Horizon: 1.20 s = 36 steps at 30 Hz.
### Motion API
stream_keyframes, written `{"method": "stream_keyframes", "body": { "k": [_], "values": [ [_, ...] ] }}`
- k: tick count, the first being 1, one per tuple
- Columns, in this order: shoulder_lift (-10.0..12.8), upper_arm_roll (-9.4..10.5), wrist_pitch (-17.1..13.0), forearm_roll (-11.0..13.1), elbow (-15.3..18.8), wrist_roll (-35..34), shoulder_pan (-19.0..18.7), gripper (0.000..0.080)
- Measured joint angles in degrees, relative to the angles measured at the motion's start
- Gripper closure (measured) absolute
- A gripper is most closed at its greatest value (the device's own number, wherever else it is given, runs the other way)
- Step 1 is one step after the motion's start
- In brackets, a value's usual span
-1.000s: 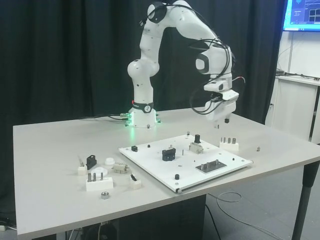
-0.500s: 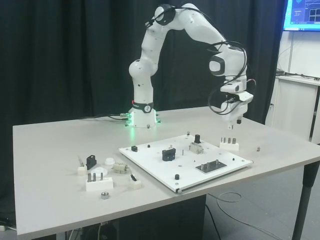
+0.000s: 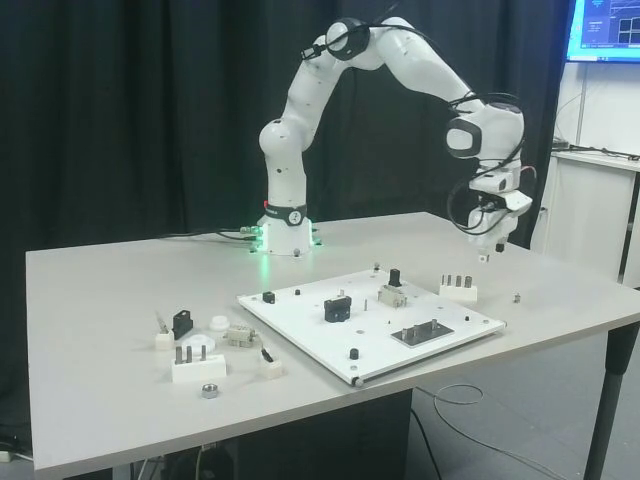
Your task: Pick BNC.
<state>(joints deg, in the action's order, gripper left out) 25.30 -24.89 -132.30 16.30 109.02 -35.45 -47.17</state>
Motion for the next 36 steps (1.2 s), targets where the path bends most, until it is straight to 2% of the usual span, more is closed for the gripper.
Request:
{"method": "stream_keyframes", "body": {
  "k": [7, 15, 36],
  "values": [
    [3.6, 1.39, 1.3, 0.0, -4.0, -2.8, -0.1, 0.0003],
    [7.7, 2.02, 1.4, 0.2, -7.6, -3.8, -0.1, 0.0003],
    [16.2, 2.39, 1.0, 4.4, -14.7, -3.8, 0.0, 0.0003]
  ]
}}
